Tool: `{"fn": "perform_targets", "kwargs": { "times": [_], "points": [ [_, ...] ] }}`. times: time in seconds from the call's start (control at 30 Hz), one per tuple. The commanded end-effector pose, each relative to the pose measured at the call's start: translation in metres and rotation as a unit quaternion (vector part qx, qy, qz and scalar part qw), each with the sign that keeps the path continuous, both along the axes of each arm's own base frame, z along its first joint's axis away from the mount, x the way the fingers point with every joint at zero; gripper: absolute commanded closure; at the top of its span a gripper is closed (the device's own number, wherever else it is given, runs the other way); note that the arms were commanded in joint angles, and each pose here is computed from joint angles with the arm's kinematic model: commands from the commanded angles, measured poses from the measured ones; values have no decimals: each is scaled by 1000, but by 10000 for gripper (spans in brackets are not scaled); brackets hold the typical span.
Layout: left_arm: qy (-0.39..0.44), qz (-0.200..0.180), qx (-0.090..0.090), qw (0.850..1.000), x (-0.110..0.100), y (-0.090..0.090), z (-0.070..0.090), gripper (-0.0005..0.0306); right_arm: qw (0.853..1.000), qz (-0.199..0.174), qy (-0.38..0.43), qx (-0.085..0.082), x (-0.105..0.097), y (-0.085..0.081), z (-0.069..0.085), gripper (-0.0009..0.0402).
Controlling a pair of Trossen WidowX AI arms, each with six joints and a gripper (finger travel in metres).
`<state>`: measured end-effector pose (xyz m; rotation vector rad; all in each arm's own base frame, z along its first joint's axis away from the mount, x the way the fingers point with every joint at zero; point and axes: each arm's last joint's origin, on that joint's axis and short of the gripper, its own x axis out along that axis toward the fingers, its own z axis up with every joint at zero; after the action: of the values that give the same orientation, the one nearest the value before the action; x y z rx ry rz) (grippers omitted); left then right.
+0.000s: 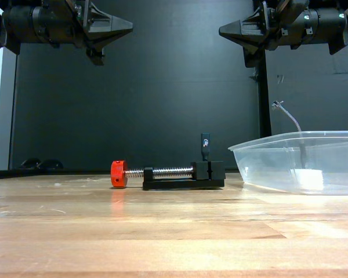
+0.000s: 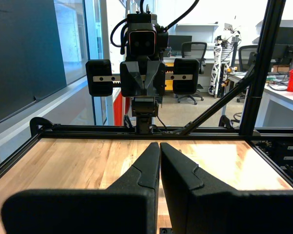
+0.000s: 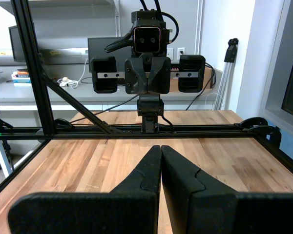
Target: Pick the USB-C connector and install on taskboard
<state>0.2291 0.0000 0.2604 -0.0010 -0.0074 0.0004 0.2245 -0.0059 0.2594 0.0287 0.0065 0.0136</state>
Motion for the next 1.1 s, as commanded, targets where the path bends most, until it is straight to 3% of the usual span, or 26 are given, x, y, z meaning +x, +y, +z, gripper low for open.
{"fn": "perform_targets", "kwargs": {
  "times": [0.03, 0.3, 0.4, 0.53, 0.8, 1.1],
  "points": [
    [0, 0, 0, 1000, 0, 0, 0, 300, 1000, 0, -1, 0, 0, 0, 0, 393],
    [0, 0, 0, 1000, 0, 0, 0, 300, 1000, 0, -1, 1, 0, 0, 0, 393],
    [0, 0, 0, 1000, 0, 0, 0, 300, 1000, 0, -3, 23, 0, 0, 2, 393],
    [0, 0, 0, 1000, 0, 0, 0, 300, 1000, 0, 10, 23, 2, 0, 7, 393],
    [0, 0, 0, 1000, 0, 0, 0, 300, 989, -1, 144, 20, 5, 0, 31, 393],
    [0, 0, 0, 1000, 0, 0, 0, 300, 963, -4, 269, 33, 1, 1, 56, 393]
  ]
}}
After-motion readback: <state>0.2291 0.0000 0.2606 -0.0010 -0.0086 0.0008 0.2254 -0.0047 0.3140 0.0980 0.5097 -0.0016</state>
